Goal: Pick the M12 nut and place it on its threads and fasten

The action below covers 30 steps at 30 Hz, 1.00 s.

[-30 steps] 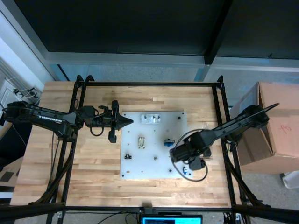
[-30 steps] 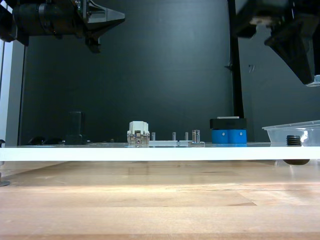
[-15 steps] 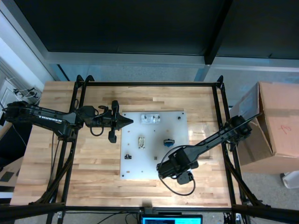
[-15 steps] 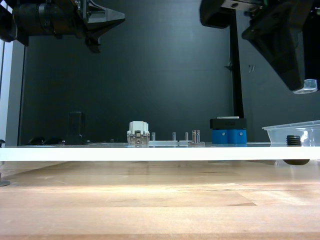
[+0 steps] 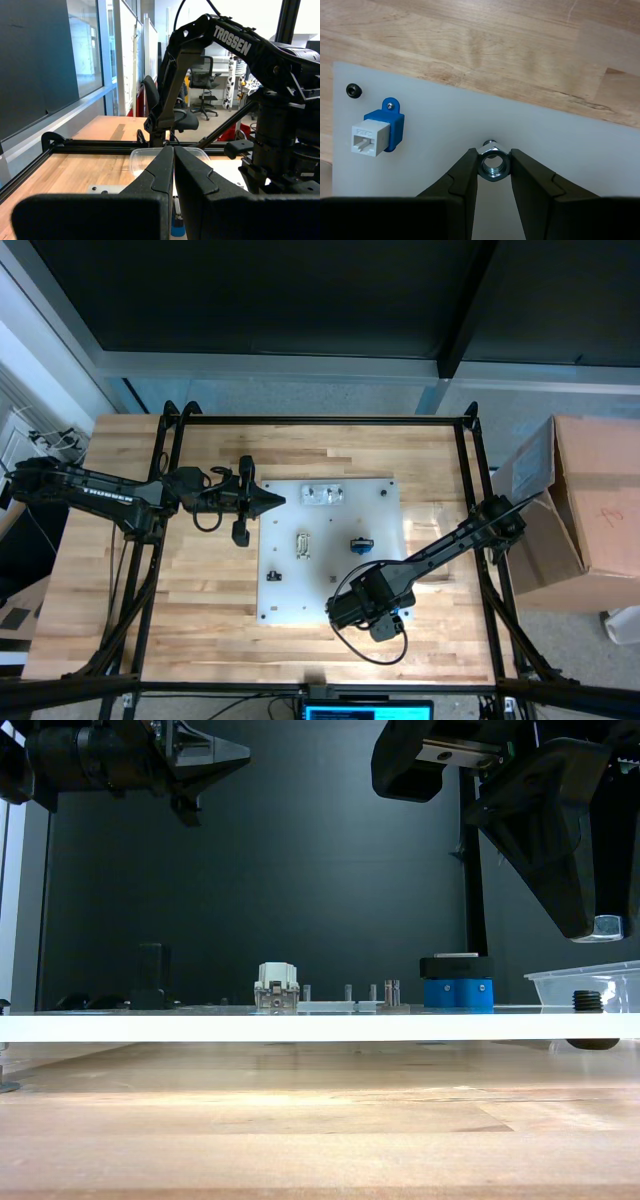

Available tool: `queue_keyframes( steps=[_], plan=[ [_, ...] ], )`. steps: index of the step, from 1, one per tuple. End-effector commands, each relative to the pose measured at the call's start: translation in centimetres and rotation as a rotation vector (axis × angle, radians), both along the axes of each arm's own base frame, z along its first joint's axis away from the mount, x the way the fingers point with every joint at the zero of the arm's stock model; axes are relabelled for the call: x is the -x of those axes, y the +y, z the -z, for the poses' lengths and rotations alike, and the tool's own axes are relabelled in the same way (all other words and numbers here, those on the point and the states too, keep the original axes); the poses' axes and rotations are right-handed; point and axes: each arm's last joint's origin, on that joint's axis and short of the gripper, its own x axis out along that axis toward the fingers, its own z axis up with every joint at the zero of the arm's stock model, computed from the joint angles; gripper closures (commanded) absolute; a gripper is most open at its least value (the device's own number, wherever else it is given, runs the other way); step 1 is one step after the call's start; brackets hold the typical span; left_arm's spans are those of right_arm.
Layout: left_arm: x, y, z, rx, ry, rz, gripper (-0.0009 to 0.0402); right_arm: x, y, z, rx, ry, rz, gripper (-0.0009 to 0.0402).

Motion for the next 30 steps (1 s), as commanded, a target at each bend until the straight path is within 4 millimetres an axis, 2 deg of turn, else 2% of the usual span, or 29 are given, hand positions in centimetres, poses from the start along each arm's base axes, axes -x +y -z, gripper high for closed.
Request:
queue_keyframes(
  steps=[1,13,30],
  plan=[
    [0.0,0.0,0.0,0.0,-0.001,0.0,0.0393,0.1,-0.1,0.1,0.003,0.004,-0.001,0.0366],
    [0.0,0.0,0.0,0.0,-0.001,0.0,0.0393,0.1,-0.3,1.1,0.0,-0.001,0.005,0.0366],
    [0.0,0.0,0.0,0.0,-0.001,0.0,0.0393,-0.1,-0.7,1.5,0.0,0.0,0.015,0.0366]
  ],
)
